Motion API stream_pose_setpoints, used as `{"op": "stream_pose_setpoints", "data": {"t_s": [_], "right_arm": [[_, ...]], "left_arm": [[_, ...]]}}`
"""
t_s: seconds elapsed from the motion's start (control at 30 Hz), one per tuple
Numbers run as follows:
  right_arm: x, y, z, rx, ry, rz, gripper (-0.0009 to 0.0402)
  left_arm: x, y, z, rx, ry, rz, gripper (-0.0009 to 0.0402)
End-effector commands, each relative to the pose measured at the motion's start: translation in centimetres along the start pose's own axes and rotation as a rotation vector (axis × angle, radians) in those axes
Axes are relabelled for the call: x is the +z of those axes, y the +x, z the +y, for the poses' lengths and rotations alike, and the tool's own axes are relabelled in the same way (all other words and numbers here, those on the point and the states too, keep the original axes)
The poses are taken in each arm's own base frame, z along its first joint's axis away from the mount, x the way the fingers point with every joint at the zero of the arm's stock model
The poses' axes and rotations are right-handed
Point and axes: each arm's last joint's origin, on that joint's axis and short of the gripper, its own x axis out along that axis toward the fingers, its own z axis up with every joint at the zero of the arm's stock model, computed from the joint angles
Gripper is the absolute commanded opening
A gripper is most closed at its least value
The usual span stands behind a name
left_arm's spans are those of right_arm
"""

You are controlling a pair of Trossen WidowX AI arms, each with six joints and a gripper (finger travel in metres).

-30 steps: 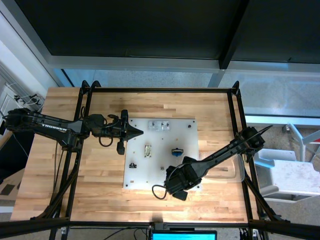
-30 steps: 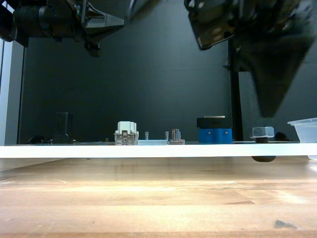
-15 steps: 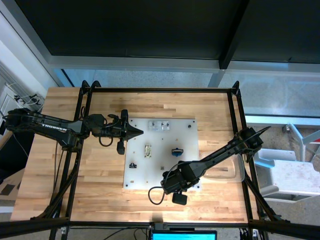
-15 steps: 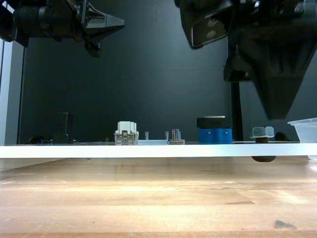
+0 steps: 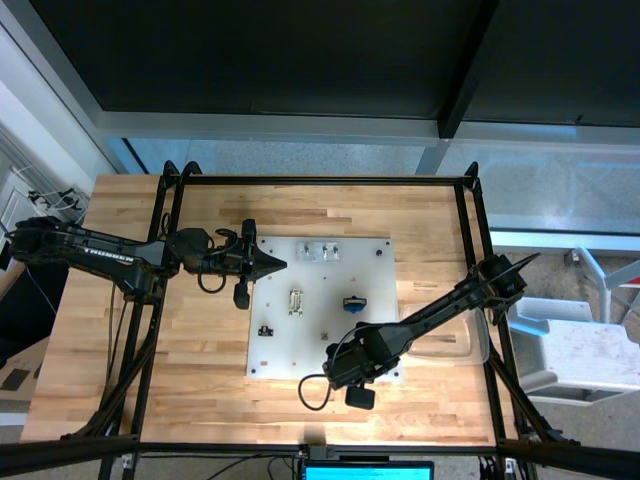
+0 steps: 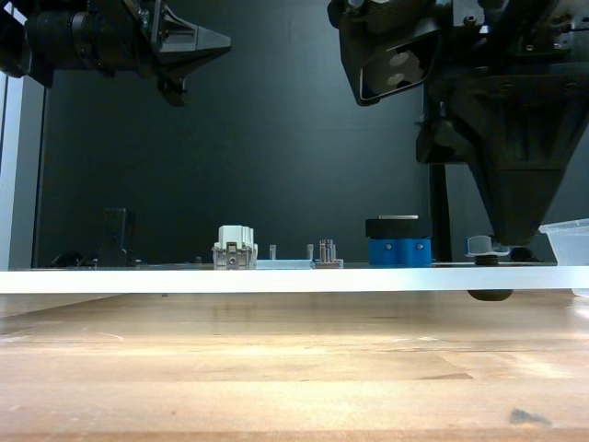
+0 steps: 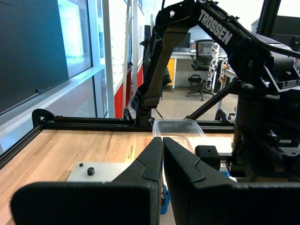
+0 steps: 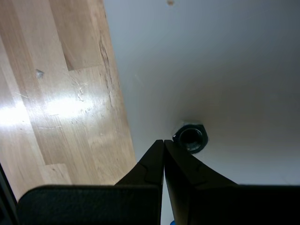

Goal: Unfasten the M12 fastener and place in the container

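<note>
1. M12 fastener [image 8: 190, 137]: a small silver nut, seated on top of its black stud [image 6: 488, 261]. It stands on the white board [image 5: 320, 300] near the board's near right edge.
2. The right hand [image 8: 163, 141] points down at the board. Its fingers are pressed together with nothing between them, and the tip is just beside the nut. I cannot tell whether it touches the nut.
3. The container [image 5: 470, 352] stands on the table [image 5: 200, 350] just off the board's right edge. The nut is outside it, on the board.
4. The left hand [image 7: 162, 140] hovers well above the board's far left edge, pointing inward. Its fingers are together and hold nothing.
</note>
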Motion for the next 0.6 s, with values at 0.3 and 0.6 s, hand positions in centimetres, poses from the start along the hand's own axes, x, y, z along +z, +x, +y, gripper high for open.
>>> {"op": "stream_pose_setpoints", "data": {"t_s": [0.3,0.6], "right_arm": [[-0.7,-0.4,-1.2,-0.177,0.102,0.014,0.0],[-0.7,-1.1,-1.3,-0.229,0.168,-0.017,0.0]], "left_arm": [[0.0,0.0,0.0,0.0,0.0,-0.001,0.0],[0.0,0.0,0.0,0.0,0.0,-0.001,0.0]]}}
